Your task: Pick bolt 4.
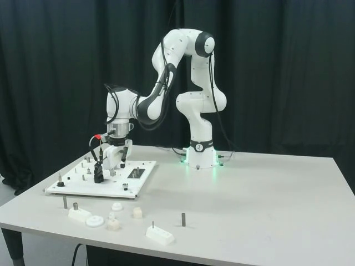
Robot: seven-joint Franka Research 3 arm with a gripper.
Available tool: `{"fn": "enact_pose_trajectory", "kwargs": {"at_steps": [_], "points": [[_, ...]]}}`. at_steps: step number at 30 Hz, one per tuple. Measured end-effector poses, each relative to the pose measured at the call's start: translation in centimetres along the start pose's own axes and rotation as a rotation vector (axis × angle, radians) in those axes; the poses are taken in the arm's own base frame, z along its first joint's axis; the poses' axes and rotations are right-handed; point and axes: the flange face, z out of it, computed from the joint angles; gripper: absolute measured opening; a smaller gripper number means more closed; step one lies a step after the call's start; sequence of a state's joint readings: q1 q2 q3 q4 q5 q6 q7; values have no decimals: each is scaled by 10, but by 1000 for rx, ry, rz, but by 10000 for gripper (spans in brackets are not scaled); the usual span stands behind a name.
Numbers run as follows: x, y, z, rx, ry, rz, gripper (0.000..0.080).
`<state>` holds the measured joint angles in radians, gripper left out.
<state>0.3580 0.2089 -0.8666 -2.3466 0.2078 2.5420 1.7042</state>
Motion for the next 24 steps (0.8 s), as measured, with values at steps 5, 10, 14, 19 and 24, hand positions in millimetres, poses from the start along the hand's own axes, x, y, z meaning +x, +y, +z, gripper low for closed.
{"fn": "enact_pose_trajectory", "kwargs": {"at_steps": [5, 10, 14, 19, 24], "points": [[-1, 0, -1, -1, -4, 0, 800], [-1, 0, -3, -3, -8, 1, 800], [-1, 1, -3, -5, -10, 1, 800], [-1, 1, -4, -6, -11, 7, 800], [-2, 1, -3, -8, -11, 18, 800]]}}
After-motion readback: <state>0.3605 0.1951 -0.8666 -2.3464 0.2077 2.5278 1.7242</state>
